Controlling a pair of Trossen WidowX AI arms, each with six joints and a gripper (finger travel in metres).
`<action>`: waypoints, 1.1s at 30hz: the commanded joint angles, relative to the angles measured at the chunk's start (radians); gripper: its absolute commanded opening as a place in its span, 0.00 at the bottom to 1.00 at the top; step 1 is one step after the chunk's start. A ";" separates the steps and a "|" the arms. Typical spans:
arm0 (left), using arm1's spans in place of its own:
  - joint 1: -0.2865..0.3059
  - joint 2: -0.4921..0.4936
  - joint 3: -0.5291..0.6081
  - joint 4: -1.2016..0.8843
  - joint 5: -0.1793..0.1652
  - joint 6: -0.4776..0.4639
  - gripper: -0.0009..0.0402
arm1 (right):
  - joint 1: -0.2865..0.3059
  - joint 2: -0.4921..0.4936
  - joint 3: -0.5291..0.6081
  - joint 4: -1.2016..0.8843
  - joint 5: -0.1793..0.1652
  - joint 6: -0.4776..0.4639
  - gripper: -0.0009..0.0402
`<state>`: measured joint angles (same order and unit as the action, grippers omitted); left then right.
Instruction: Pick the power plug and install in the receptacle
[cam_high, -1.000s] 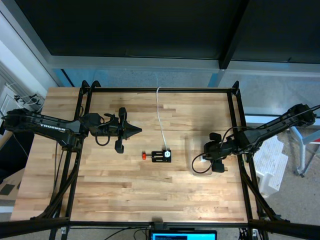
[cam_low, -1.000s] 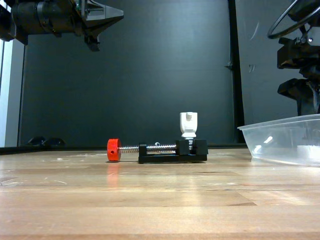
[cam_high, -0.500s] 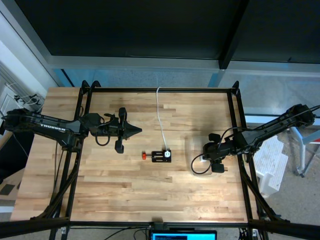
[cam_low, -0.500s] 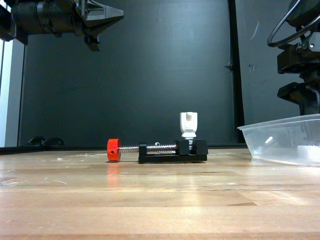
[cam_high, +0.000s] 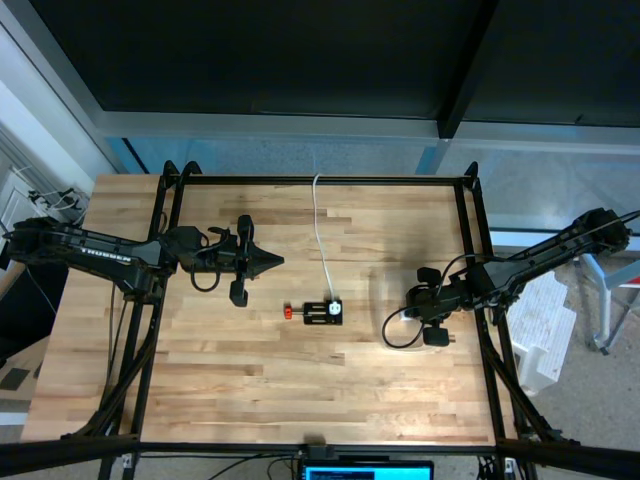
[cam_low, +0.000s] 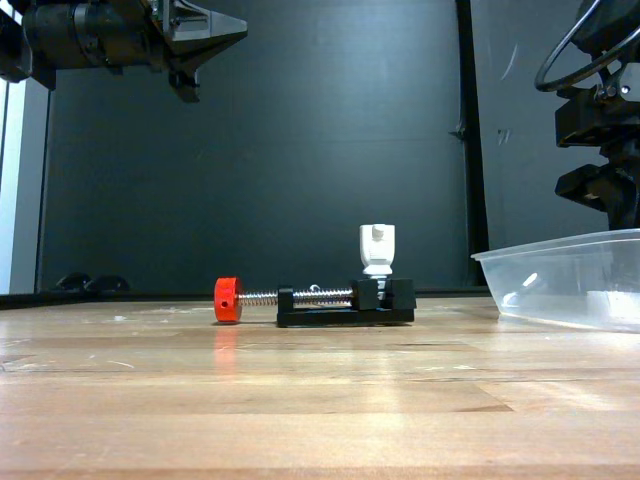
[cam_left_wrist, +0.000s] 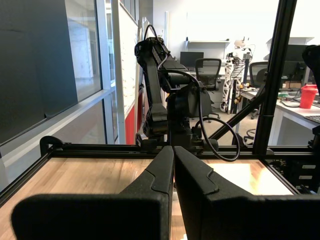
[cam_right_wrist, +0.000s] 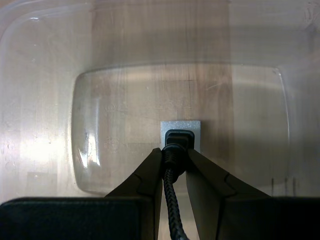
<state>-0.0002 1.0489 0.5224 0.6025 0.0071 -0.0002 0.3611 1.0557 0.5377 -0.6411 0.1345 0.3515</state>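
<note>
Now your right claw (cam_right_wrist: 175, 152) is clamping the power plug (cam_right_wrist: 176, 137) inside the tray (cam_right_wrist: 47, 60), left claw (cam_left_wrist: 173, 151) hovering closed above the table (cam_high: 300, 390)

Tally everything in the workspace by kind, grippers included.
Receptacle, mid-table: 1
Clear tray, right side: 1
Power plug, in the tray: 1
Pale square piece, in the tray: 1
Grippers: 2 (left gripper shut, raised over the table's left; right gripper in the tray, shut on the plug)
Total: 6
</note>
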 joint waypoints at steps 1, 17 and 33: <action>0.000 0.000 0.000 0.000 0.000 0.000 0.02 | 0.000 0.000 0.010 -0.006 -0.004 -0.002 0.03; 0.000 0.000 0.000 0.000 0.000 0.000 0.02 | 0.000 -0.022 0.128 -0.173 -0.004 0.003 0.02; 0.000 0.000 0.000 0.000 0.000 0.000 0.02 | -0.024 0.021 0.281 -0.293 -0.005 0.016 0.02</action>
<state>-0.0002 1.0489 0.5228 0.6025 0.0067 -0.0002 0.3397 1.0668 0.8074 -0.9298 0.1299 0.3679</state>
